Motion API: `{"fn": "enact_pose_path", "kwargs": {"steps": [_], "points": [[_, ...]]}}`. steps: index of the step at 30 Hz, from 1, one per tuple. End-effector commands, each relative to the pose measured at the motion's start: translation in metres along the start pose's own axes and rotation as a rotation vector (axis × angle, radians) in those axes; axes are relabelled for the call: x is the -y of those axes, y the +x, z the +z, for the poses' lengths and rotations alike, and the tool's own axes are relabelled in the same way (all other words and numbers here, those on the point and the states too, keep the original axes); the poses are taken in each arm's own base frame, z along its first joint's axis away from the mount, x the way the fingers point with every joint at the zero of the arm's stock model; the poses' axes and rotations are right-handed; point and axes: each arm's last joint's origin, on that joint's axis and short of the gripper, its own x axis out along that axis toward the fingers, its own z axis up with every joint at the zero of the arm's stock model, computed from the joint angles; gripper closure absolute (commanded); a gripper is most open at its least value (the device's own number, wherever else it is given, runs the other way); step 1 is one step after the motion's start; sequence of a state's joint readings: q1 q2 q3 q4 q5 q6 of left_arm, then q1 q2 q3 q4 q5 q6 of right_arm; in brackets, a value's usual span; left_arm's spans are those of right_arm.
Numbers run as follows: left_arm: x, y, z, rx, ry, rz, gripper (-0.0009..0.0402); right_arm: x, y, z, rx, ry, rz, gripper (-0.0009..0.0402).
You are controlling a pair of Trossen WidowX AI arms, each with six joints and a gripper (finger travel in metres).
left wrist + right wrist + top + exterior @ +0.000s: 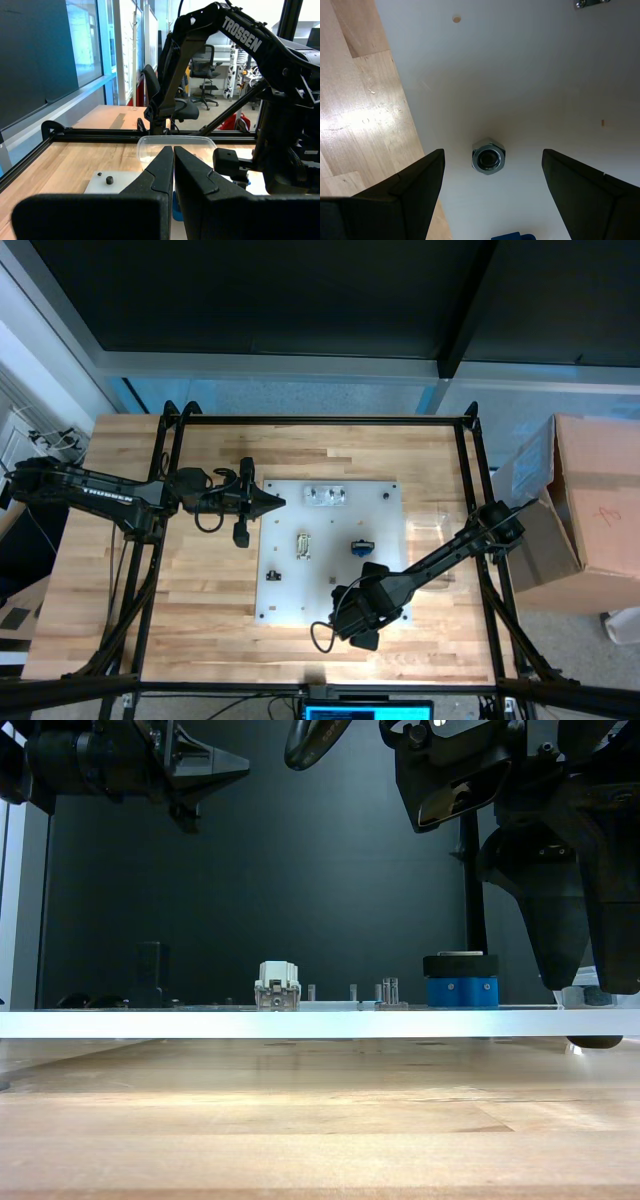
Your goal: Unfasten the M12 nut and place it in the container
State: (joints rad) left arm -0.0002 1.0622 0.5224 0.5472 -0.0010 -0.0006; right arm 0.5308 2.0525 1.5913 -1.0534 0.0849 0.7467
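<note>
Two marks I can read: TROSSEN in white on the right arm (242,34) in the left wrist view, and again on the left arm (105,495) in the high view. Clear container (432,523) stands on the table off the white board's (530,75) far right edge. Only the right wrist view shows the M12 nut (489,156): on its stud at the board's near right edge, between the spread fingers of the right gripper (491,152), not touching them. Left gripper (173,150), fingers together, hangs over the board's far left edge.

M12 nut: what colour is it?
Silver, best in right wrist view: M12 nut below the open right gripper; left gripper shut over the board.
</note>
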Motion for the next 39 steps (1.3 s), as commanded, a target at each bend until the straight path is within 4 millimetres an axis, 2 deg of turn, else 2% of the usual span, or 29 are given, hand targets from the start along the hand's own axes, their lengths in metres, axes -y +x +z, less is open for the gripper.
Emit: {"fn": "enact_pose_path", "kwargs": {"steps": [1, 19, 39], "points": [[0.0, 0.0, 0.0001, 0.0, 0.0, 0.0, 0.0393, 0.0, -0.0005, 0.0001, 0.002, 0.001, 0.002, 0.0134], [-0.0001, 0.0, 0.0001, 0.0, 0.0, 0.0, 0.0393, -0.0012, -0.0003, 0.0016, 0.017, 0.003, 0.014, 0.0181], [-0.0001, 0.0, 0.0001, 0.0, 0.0, 0.0, 0.0393, -0.001, 0.0028, 0.0051, 0.066, 0.014, 0.012, 0.0344]]}}
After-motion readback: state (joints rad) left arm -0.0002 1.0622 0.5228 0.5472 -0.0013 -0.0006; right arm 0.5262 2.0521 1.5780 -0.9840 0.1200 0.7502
